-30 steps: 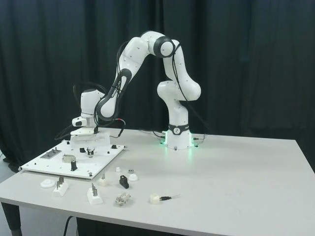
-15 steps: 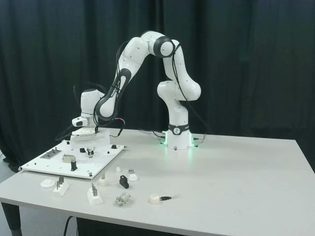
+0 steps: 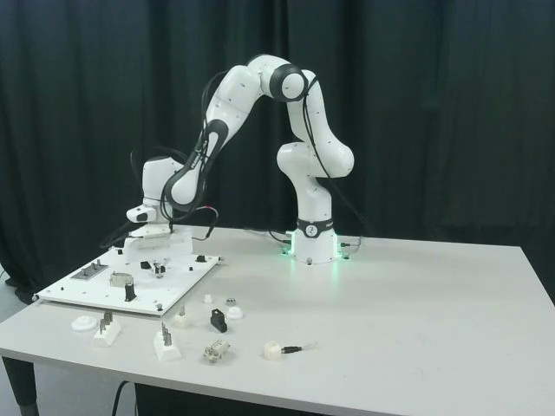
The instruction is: Insert BNC.
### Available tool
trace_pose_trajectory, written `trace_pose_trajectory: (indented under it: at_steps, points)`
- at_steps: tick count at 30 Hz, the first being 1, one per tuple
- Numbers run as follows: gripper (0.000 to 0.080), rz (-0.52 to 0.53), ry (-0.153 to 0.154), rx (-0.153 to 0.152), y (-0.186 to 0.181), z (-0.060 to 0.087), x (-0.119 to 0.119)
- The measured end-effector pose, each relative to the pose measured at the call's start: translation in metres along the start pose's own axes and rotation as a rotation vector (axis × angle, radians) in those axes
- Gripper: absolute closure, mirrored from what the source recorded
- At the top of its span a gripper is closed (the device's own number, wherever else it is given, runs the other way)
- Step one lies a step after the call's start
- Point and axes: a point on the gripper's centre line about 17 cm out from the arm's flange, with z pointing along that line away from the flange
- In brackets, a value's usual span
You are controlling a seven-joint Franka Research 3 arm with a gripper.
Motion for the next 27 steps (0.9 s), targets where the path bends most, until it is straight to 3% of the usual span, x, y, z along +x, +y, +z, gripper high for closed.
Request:
trace_pose_trajectory:
  at_steps: [27]
  points:
    - [0.0682,-0.202,0.021,-0.007,-0.0002,-0.0003,0.0012]
